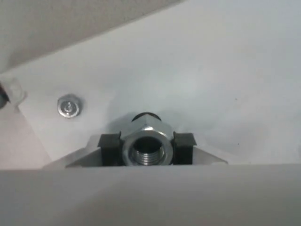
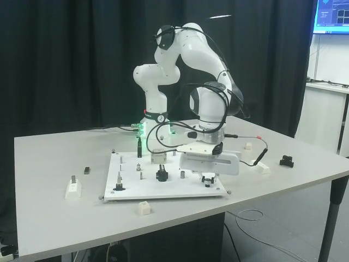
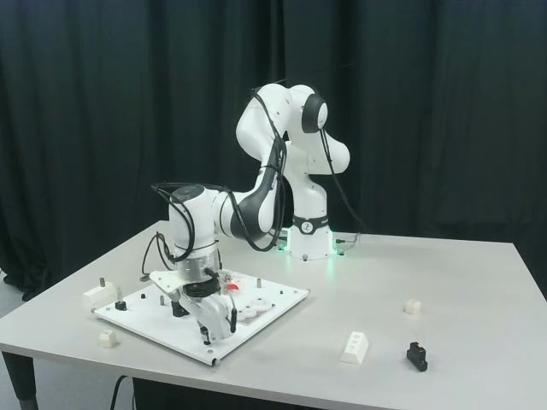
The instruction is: Insert bolt 4.
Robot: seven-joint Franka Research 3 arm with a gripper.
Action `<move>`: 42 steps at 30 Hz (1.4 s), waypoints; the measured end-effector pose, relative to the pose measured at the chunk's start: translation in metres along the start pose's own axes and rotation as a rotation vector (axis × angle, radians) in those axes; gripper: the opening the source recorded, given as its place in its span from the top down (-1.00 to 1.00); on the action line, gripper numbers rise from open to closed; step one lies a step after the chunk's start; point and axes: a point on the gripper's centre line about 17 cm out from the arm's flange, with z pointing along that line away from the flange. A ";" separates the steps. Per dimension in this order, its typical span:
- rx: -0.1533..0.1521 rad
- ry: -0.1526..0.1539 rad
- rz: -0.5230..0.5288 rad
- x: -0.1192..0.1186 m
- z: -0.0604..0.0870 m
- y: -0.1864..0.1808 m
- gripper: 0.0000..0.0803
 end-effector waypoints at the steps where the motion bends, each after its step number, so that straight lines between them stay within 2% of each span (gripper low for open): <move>1: 0.000 0.000 0.009 0.000 0.000 0.000 0.44; 14: 0.002 0.002 0.163 0.000 0.000 -0.001 0.44; 19: 0.005 0.003 0.282 0.001 0.000 -0.001 0.44; 26: 0.005 0.004 0.377 0.001 0.000 -0.001 0.44; 42: 0.016 0.007 0.490 0.001 0.000 -0.002 0.44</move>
